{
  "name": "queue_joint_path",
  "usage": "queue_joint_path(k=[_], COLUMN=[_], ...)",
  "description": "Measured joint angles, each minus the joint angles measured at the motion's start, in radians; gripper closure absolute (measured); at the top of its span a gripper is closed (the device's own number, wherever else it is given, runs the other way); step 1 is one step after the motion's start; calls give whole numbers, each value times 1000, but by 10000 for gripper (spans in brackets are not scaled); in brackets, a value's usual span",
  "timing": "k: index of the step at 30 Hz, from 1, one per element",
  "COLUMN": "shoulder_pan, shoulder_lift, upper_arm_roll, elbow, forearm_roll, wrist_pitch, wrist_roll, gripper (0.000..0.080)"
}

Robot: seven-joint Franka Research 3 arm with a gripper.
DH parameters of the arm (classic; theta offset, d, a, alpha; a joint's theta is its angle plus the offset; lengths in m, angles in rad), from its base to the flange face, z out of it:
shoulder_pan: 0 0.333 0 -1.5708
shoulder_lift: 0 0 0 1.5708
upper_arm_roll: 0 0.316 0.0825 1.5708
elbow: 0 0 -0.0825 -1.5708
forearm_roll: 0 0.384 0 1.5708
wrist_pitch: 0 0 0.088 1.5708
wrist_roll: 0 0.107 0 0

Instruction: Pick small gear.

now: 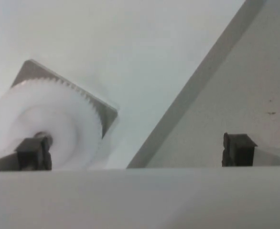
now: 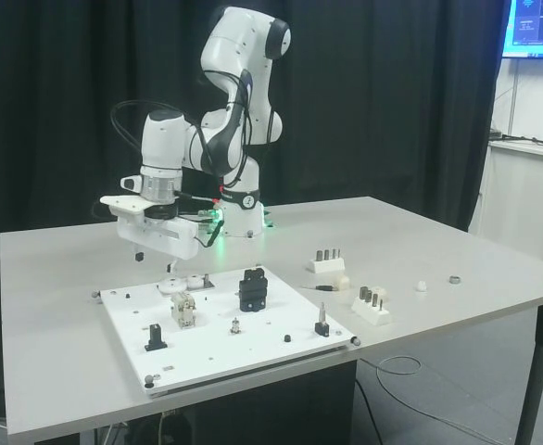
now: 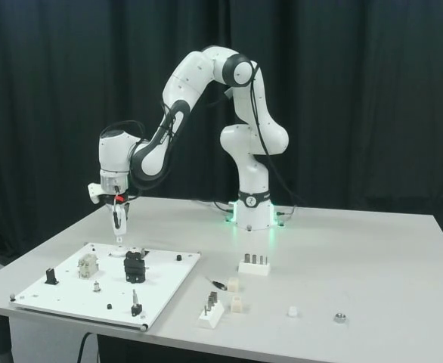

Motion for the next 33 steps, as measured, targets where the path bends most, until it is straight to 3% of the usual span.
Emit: queue_joint_path(k=[33], shoulder_pan=[1], shoulder_lift=[-27], upper_arm_roll=[-4], elbow=[0], forearm_roll=[-8], wrist_pitch=[-17], wrist_roll=[-20], gripper=[3])
